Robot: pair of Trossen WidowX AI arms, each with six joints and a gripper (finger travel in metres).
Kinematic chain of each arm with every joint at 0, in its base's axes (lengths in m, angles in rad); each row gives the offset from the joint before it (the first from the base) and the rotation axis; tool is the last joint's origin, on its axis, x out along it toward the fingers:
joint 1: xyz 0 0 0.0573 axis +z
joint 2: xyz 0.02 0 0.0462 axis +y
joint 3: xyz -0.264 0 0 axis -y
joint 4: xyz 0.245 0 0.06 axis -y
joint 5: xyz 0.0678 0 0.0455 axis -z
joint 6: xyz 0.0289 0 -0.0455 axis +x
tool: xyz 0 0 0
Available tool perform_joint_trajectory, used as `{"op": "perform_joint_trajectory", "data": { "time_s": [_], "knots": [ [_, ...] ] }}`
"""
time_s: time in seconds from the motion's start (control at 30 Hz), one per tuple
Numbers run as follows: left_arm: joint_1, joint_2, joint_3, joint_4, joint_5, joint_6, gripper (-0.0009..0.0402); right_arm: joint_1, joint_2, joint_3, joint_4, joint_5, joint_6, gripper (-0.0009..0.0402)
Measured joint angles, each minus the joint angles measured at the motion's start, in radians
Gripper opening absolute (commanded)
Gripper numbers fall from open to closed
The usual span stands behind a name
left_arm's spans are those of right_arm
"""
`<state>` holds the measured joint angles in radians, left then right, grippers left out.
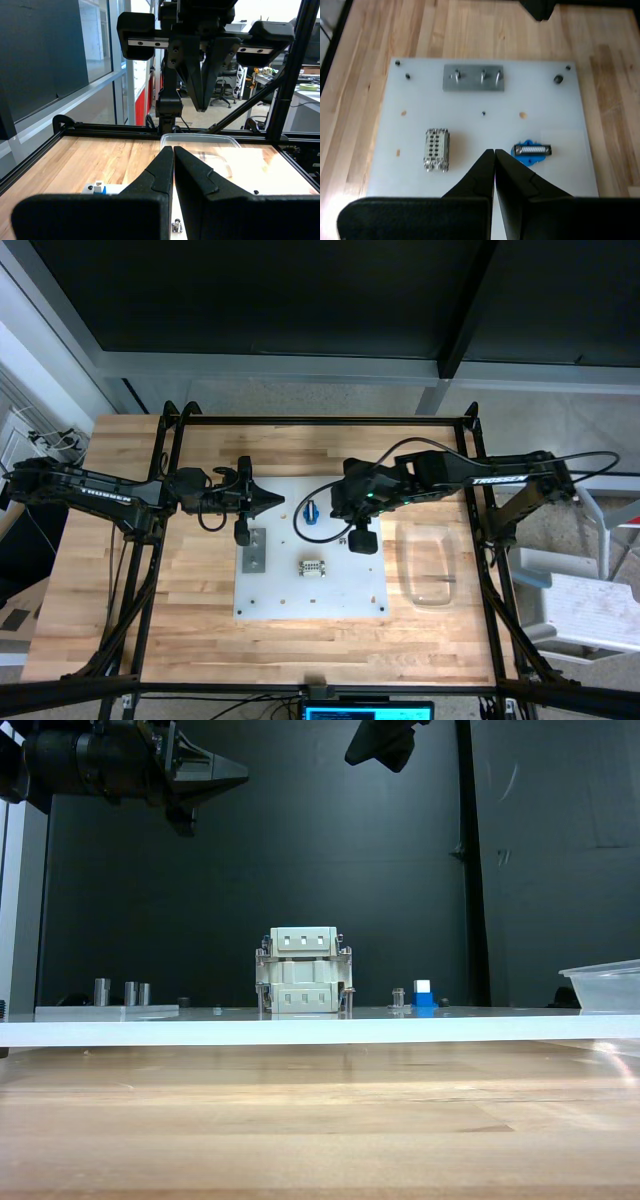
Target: Remove the HAN10-E connector and place it in the container
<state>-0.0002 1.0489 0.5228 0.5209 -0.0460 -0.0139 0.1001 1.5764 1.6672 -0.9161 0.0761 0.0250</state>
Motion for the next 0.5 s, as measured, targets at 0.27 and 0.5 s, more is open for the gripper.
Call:
{"op": "perform_joint_trajectory", "data": {
  "time_s": [0.27,0.5],
  "knots": [
    [0.000,0.000,0.000,0.000,0.000,0.000,0.0000,0.013,0.129,0.186,-0.173,0.000,0.025,0.0000],
    [0.000,0.000,0.000,0.000,0.000,0.000,0.0000,0.029,0.239,0.304,-0.260,-0.002,0.025,0.0000]
  ]
}}
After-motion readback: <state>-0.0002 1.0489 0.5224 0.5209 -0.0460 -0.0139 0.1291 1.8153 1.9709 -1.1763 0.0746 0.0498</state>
